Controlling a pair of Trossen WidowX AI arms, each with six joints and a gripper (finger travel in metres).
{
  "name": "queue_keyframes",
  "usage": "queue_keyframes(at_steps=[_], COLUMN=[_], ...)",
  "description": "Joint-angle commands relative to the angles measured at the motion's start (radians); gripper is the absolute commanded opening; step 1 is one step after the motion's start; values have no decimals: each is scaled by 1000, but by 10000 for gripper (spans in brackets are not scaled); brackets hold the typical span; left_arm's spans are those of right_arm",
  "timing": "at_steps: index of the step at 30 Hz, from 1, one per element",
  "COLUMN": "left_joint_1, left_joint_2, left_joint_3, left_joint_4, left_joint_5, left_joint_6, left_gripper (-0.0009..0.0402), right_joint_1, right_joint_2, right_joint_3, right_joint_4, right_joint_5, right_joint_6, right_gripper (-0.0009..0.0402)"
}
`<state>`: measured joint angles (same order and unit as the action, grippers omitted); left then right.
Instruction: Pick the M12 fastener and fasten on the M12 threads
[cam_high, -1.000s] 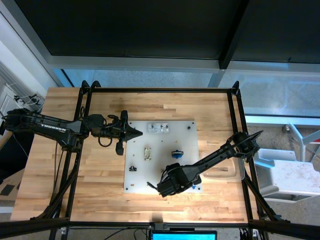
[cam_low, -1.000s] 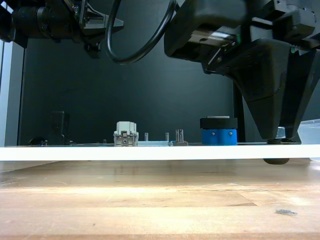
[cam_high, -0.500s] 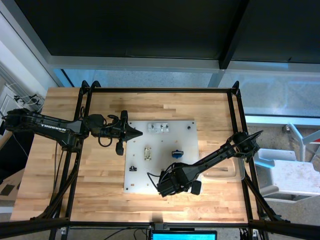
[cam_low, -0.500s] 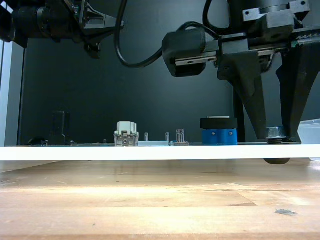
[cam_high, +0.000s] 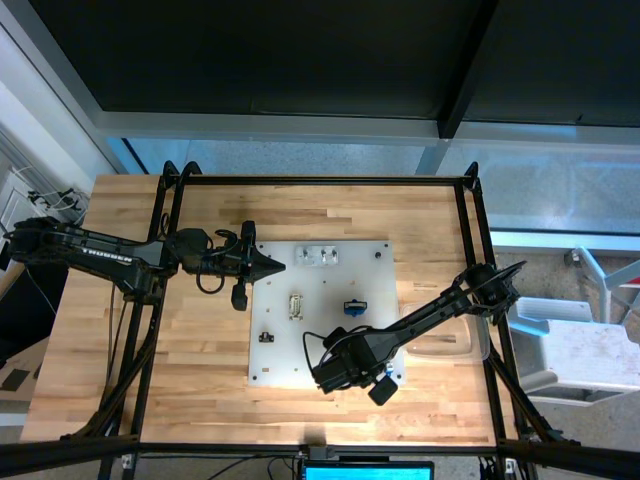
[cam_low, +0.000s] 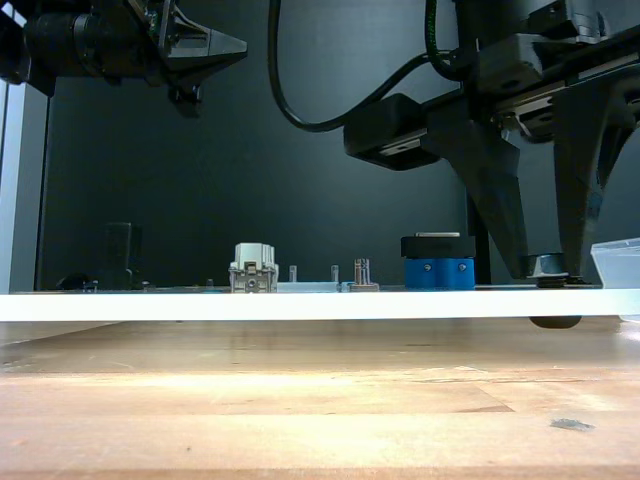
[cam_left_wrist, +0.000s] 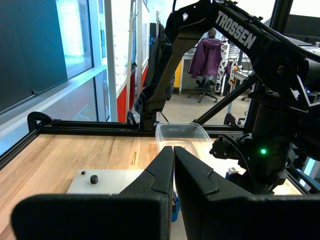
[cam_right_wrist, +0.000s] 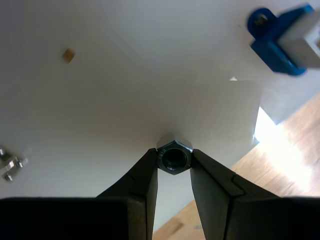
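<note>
Silver hex M12 nut (cam_right_wrist: 174, 156) clamped in right tool (cam_low: 543, 268) at white board (cam_high: 275, 305).
Side grip keeps bore vertical for threading; closed left tool (cam_high: 270, 266) hangs clear, far-left.

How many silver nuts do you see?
1: the M12 nut, clamped in the right gripper at the board's near right edge. The left gripper, shut, hangs at its far left.
</note>
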<state>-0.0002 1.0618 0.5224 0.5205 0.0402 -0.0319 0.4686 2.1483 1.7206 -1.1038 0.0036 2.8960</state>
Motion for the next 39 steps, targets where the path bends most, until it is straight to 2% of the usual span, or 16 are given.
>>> queue_keyframes(at_steps=[1,6,9,39], left_joint_1=[0,0,0,0], left_joint_2=[0,0,0,0], left_joint_3=[0,0,0,0], left_joint_4=[0,0,0,1], left_joint_5=[0,0,0,0], left_joint_6=[0,0,0,0], left_gripper=[0,0,0,0], right_joint_1=[1,2,1,3], right_joint_2=[0,0,0,-5], right_joint_3=[1,1,1,1], right_joint_4=[3,7,11,28], right_joint_5=[-4,-4,6,2], right_joint_6=[122,259,253,246], right_gripper=[35,35,35,40])
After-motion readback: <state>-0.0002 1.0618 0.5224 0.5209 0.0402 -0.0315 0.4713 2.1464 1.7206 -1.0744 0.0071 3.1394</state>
